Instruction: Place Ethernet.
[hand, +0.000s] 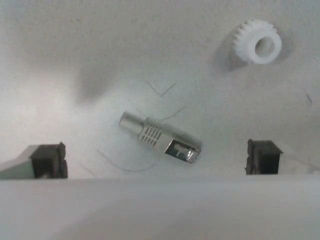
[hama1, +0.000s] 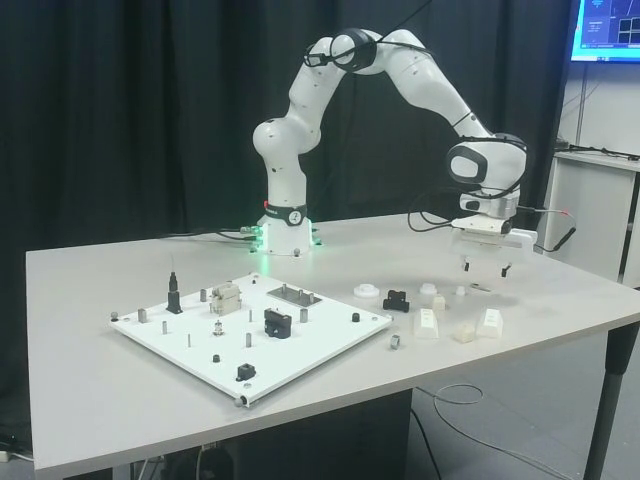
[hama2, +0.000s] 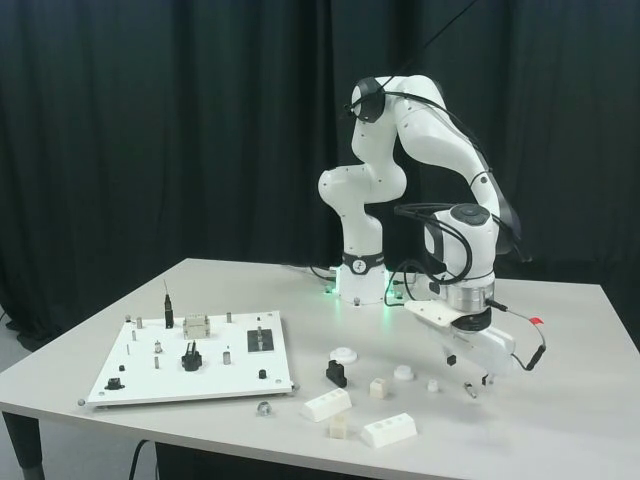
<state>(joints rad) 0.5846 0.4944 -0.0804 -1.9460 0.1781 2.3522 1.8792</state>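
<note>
We hover with fingers (hand: 48, 161) spread wide over the Ethernet plug (hand: 160, 136), which lies loose on the grey counter (hand: 75, 60) between them, slightly skewed, so we should rotate the wrist square before descending.

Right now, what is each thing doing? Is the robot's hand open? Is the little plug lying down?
Gripper: open, empty, hovering above the plug.
Ethernet plug: lying on its side on the grey table, between the fingertips, not held.
White gear: lying flat on the table, apart from the plug.
White board: flat on the table, small parts standing on it.
</note>
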